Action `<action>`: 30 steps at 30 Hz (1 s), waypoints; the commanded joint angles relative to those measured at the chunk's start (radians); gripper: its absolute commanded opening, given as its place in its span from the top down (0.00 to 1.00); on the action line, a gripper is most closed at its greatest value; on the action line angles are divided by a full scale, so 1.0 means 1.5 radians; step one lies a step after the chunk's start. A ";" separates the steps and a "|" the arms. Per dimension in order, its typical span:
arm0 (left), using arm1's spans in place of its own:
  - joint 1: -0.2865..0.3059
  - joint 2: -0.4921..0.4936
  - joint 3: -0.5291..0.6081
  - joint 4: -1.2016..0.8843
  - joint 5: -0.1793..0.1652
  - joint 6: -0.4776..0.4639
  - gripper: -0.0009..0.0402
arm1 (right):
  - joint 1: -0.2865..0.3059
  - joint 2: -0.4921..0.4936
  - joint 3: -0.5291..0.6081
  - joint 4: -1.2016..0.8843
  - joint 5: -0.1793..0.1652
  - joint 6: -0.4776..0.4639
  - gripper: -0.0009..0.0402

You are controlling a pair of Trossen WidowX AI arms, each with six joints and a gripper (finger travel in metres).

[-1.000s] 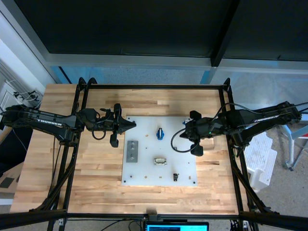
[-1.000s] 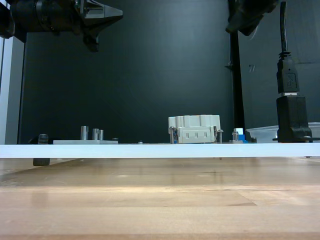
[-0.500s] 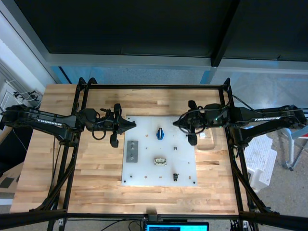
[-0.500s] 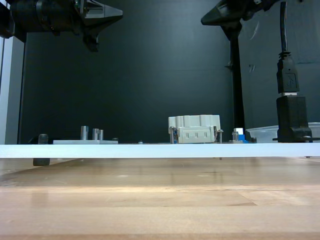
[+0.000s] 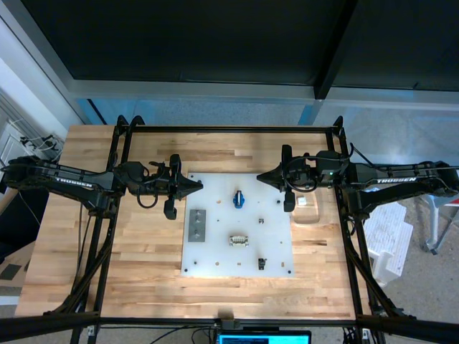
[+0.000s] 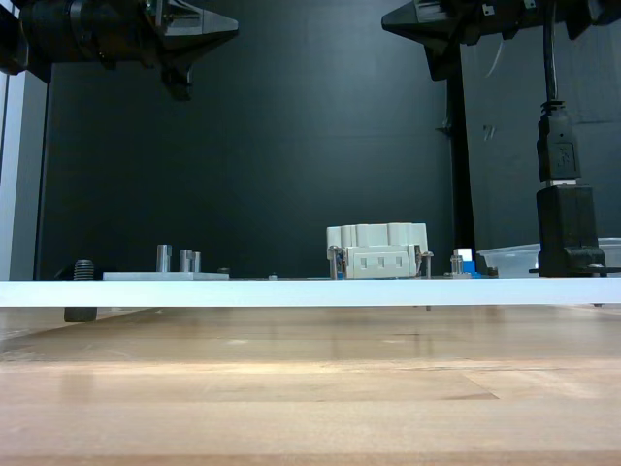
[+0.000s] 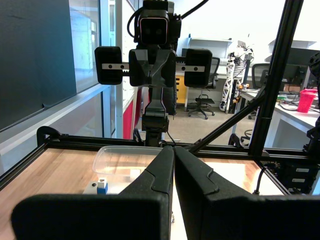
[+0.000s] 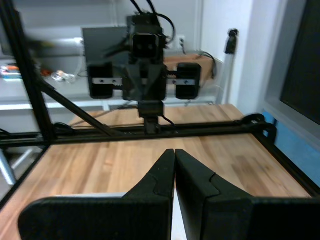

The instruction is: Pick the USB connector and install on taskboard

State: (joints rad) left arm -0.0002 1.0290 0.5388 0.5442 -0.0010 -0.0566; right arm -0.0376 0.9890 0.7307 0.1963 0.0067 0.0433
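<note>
The white taskboard [image 5: 215, 251] lies flat between the two arms. Near its front edge the black USB connector [image 6: 560, 155] stands upright, plugged into a black fitting [image 6: 568, 233], its cable rising out of the low view; from above it is a small black spot [image 5: 262, 263]. My right gripper [image 5: 262, 178] is shut and holds nothing, hovering high over the board's far right corner, well away from the connector. Also shut on nothing, my left gripper [image 5: 197, 185] hangs over the far left corner. In each wrist view the fingers of that gripper [image 7: 174, 148] [image 8: 174, 151] touch.
On the board are a grey metal block [image 5: 196, 224], a beige multi-pin socket [image 5: 239, 241] and a small blue part [image 5: 239, 198]. A clear plastic tray [image 5: 310, 210] sits on the wood just right of the board. A black frame surrounds the table.
My right gripper has risen and swung back from the board's right side toward its far right corner, levelling out. The left arm and the USB connector have not moved.
</note>
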 commanded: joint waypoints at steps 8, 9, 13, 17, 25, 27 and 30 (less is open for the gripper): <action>0.000 0.000 0.000 0.000 0.000 0.000 0.98 | -0.007 -0.004 -0.065 0.125 0.000 0.003 0.98; 0.000 0.000 0.000 0.000 0.000 0.000 0.98 | -0.007 -0.004 -0.072 0.134 0.000 0.006 0.98; 0.000 0.000 0.000 0.000 0.000 0.000 0.98 | -0.007 -0.004 -0.095 0.158 -0.001 0.013 0.98; 0.000 0.000 0.000 0.000 0.000 0.000 0.98 | -0.007 -0.004 -0.102 0.157 -0.007 0.012 0.98; 0.000 0.000 0.000 0.000 0.000 0.000 0.98 | -0.007 -0.004 -0.106 0.157 -0.007 0.012 0.98; 0.000 0.000 0.000 0.000 0.000 0.000 0.98 | -0.007 -0.004 -0.106 0.157 -0.007 0.012 0.98; 0.000 0.000 0.000 0.000 0.000 0.000 0.98 | -0.007 -0.004 -0.106 0.157 -0.006 0.012 0.98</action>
State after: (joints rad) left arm -0.0002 1.0286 0.5388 0.5442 -0.0013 -0.0566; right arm -0.0483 0.9825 0.5720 0.4320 -0.0040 0.0612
